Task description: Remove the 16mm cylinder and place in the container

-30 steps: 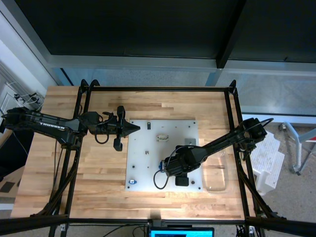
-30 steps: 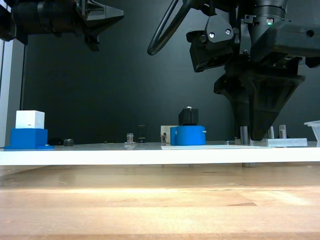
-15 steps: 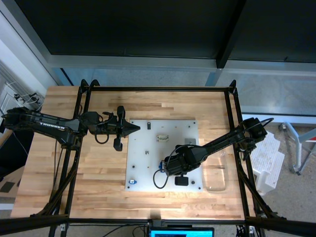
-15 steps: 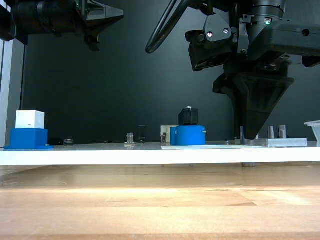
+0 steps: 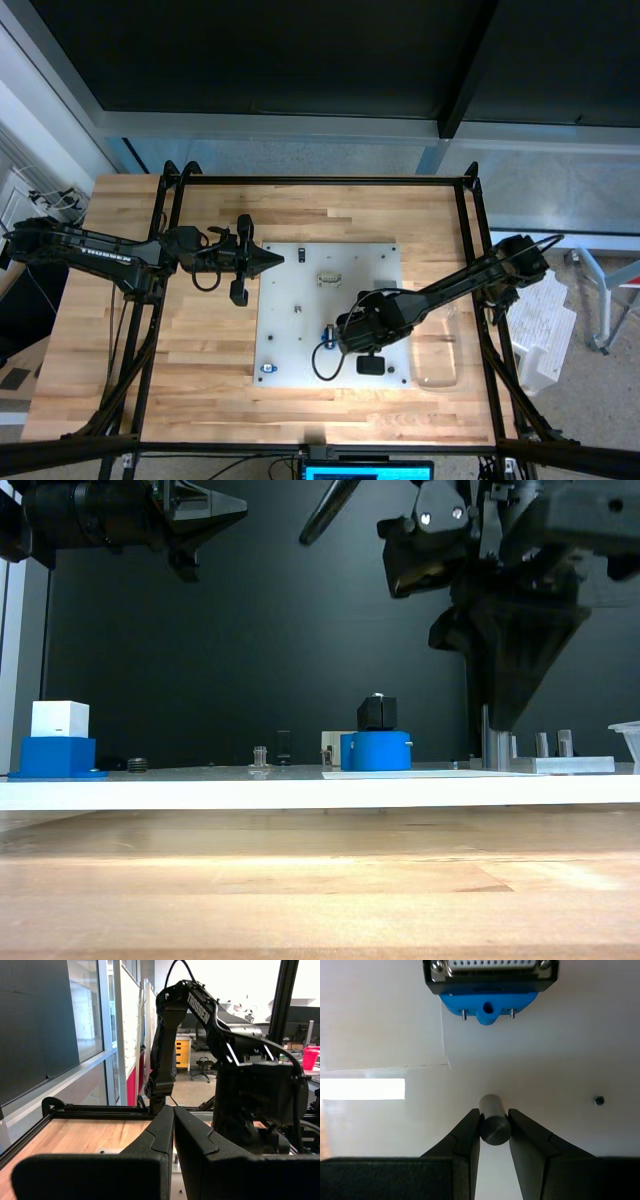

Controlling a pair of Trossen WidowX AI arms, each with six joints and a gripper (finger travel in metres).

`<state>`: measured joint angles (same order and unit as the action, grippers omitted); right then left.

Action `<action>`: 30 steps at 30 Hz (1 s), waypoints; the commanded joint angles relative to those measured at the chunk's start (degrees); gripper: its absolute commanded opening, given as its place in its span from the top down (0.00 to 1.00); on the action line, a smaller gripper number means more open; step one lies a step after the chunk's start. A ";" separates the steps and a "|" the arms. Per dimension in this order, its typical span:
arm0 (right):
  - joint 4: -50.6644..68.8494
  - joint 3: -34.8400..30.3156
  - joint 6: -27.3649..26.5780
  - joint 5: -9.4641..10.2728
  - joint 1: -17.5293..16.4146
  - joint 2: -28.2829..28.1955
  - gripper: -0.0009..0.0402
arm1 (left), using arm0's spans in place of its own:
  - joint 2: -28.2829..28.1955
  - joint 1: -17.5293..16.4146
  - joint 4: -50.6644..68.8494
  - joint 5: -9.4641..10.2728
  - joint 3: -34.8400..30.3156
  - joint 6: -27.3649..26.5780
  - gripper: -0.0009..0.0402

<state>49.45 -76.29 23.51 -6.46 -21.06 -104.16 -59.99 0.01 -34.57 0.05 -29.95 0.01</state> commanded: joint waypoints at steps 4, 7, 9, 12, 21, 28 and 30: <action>1.77 -0.02 0.04 -0.02 0.07 4.59 0.96 | -0.02 0.00 0.00 -0.02 0.00 0.00 0.98; 3.28 -0.02 0.09 -0.02 0.07 6.58 0.96 | -0.02 -0.02 0.00 -0.02 0.00 0.00 0.98; 4.24 -0.02 0.28 -0.02 0.00 7.67 0.96 | -0.02 -0.02 0.00 -0.02 0.00 0.02 0.98; 4.68 -0.02 0.74 -0.02 -0.35 8.87 0.96 | -0.02 -0.02 0.00 -0.02 0.00 0.02 0.98; 7.28 1.31 3.50 -0.02 -2.93 12.22 0.96 | -0.02 0.00 0.00 -0.02 0.00 0.00 0.98; 7.50 5.86 9.18 -0.02 -7.48 17.62 0.96 | -0.02 0.00 0.00 -0.02 0.00 0.00 0.98; 7.54 7.52 10.67 -0.02 -8.87 19.37 0.96 | -0.02 -0.02 0.00 -0.02 0.00 0.02 0.98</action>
<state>56.97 -69.73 33.19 -6.44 -29.06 -85.73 -59.99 0.01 -34.57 0.03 -29.93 0.01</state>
